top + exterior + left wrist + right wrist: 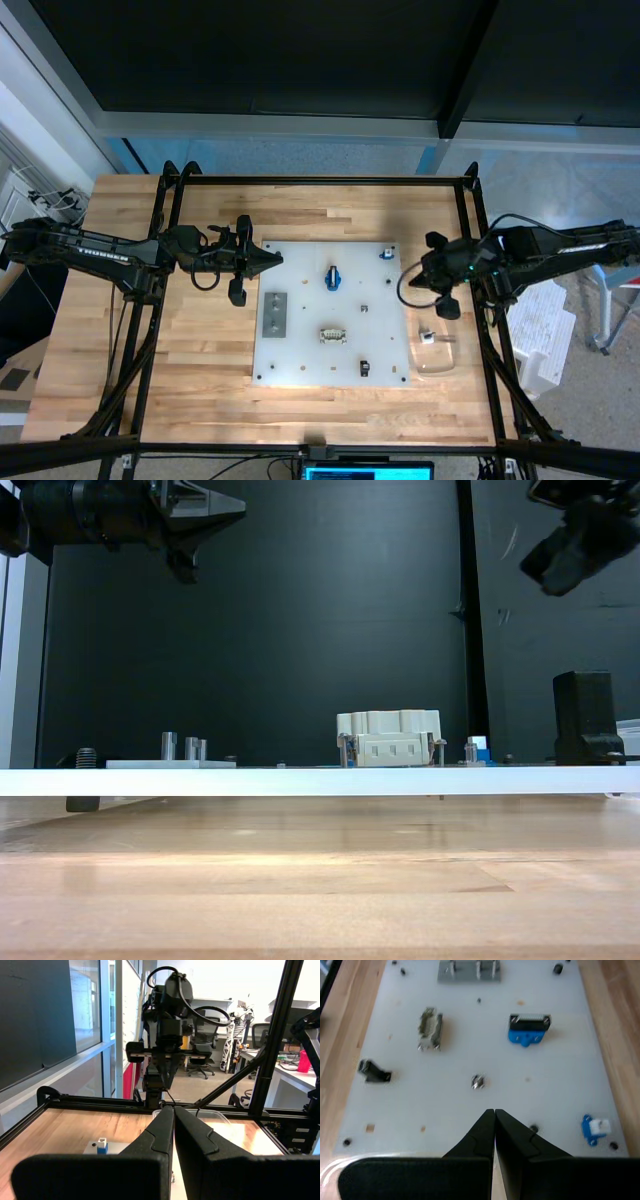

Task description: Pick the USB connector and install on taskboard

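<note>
White taskboard [300, 350] carries the USB connector [365, 368], which stands near the board's near edge, right of the middle. Your left gripper [270, 259] hovers over the board's far left corner with its fingers pressed together. Your right gripper [494, 1112] hangs above the right edge, likewise closed on nothing.

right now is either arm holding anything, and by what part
Nothing is held. The left tool is shut and empty above the board's left edge; the right tool is shut and empty above its right edge.
</note>
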